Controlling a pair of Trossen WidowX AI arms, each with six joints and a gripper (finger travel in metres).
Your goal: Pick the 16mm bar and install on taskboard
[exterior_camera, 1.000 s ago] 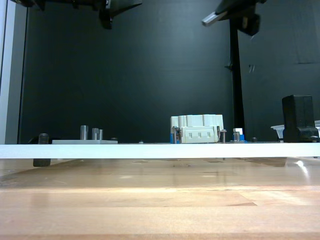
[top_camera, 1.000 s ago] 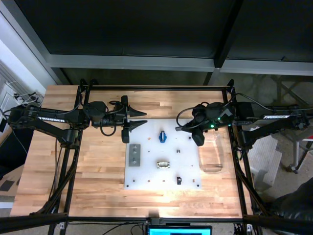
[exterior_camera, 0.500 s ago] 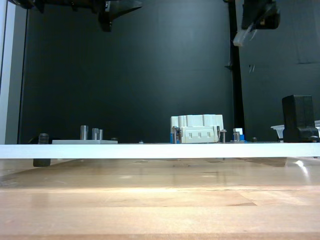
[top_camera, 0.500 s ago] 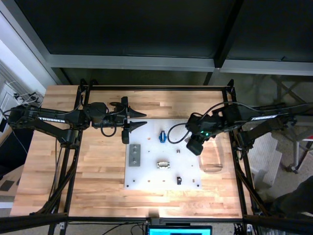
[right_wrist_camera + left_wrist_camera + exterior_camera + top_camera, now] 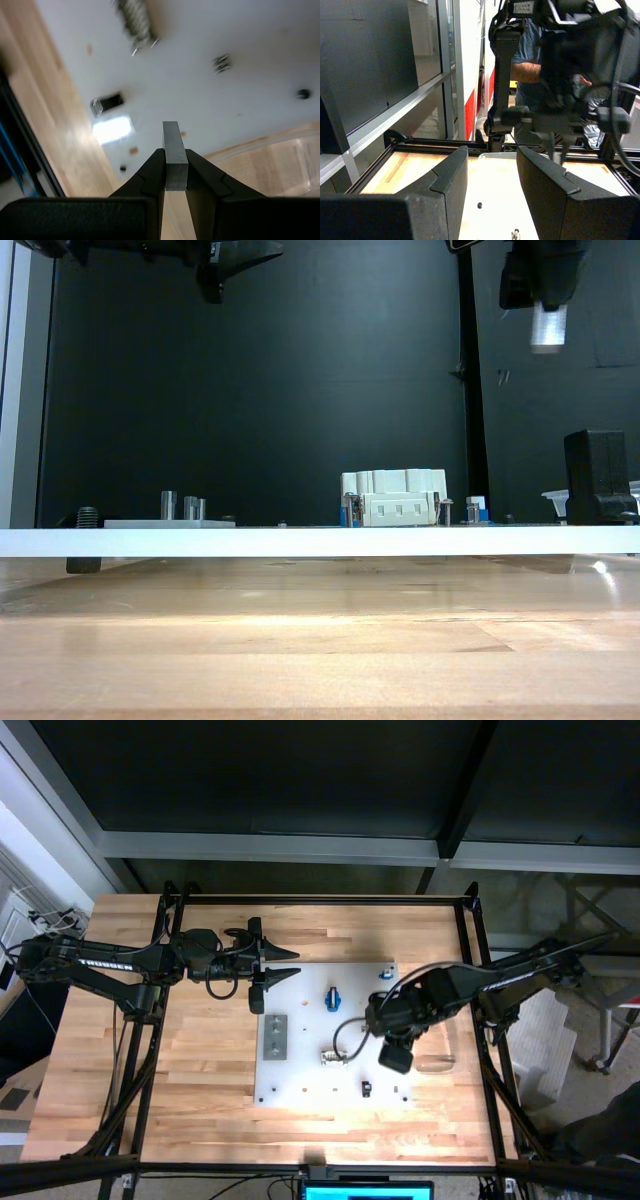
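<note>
While the left gripper (image 5: 290, 962) hangs spread by the taskboard (image 5: 300, 1080), the 16mm bar (image 5: 173, 145) is pinched above it in the right gripper (image 5: 175, 162), pending seat alignment.

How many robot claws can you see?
2. The left gripper hangs open above the board's far left corner; the right gripper is over the board's right side, shut on the 16mm bar.

Four cameras covering one desk (image 5: 200, 1100) and its white task board (image 5: 300, 1082).
The high camera is looking down and away from above the near edge; the low one is peering level along the board from desk-top height. The left wrist camera is looking between the spread fingers of the left gripper (image 5: 491, 150) toward the right arm (image 5: 570, 60); the right wrist camera is looking closely down onto the board past the right gripper (image 5: 174, 156) pinching the 16mm bar (image 5: 171, 137).
</note>
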